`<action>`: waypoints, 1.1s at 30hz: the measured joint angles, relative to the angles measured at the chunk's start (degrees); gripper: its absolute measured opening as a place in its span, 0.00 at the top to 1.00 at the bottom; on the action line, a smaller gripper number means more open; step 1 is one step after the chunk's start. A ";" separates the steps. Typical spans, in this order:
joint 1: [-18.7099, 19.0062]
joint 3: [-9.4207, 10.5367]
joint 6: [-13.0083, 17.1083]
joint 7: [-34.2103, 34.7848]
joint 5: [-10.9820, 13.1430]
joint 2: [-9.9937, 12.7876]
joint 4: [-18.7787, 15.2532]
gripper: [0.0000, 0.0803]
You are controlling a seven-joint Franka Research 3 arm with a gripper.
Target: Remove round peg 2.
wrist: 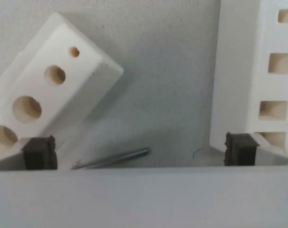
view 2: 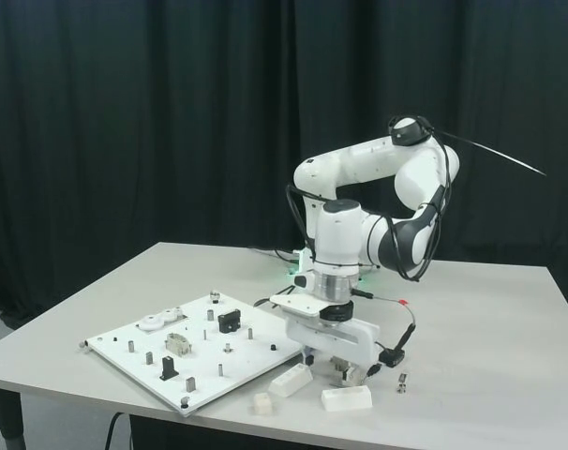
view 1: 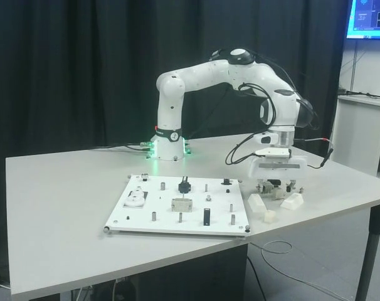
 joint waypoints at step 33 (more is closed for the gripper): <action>0.23 -1.38 -0.97 -0.43 -1.31 -0.72 -0.29 0.00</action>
